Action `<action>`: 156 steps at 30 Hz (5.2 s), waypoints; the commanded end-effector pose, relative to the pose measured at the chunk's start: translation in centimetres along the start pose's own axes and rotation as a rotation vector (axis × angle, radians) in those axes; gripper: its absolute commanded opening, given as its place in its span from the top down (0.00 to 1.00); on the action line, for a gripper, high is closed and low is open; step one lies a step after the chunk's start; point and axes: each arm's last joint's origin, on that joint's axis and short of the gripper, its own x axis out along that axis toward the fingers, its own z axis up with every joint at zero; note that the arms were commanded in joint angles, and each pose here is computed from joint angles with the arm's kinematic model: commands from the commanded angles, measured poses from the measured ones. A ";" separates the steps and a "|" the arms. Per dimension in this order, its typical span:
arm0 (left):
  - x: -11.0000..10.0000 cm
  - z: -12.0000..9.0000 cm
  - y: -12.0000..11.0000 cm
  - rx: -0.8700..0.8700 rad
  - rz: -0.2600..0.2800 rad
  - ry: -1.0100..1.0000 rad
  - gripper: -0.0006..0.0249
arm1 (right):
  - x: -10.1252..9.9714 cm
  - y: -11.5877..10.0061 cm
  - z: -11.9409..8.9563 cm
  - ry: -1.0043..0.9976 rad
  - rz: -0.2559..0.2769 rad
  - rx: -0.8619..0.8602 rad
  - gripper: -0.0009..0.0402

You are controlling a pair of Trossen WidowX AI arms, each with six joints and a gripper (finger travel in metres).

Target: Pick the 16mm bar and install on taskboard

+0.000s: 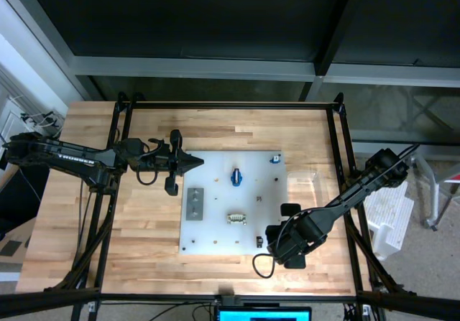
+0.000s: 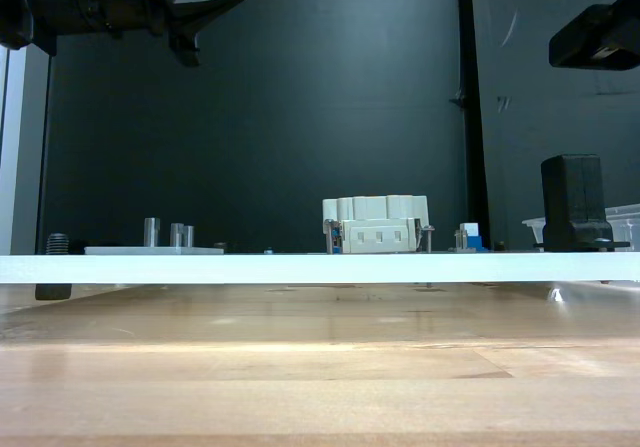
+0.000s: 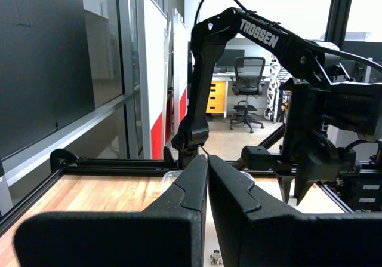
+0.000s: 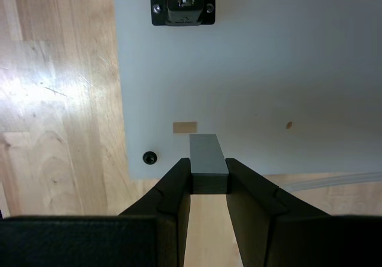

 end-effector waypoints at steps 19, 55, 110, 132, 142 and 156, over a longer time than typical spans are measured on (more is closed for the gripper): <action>0.0 0.0 0.0 0.000 0.000 0.000 0.98 | 1.3 0.7 0.3 0.016 0.000 -0.003 0.98; 0.0 0.0 0.0 0.000 0.000 0.000 0.98 | 1.9 1.0 0.5 0.036 0.023 -0.005 0.98; 0.0 0.0 0.0 0.000 0.000 0.000 0.98 | 2.3 0.5 -0.1 -0.004 0.048 -0.002 0.37; 0.0 0.0 0.0 0.000 0.000 0.000 0.98 | -1.6 -0.4 -0.7 -0.036 0.069 -0.003 0.35; 0.0 0.0 0.0 0.000 0.000 0.000 0.98 | -2.2 -0.5 -0.4 -0.105 0.069 0.001 0.35; 0.0 0.0 0.0 0.000 0.000 0.000 0.98 | -6.3 -7.5 -0.9 -0.337 0.077 0.030 0.41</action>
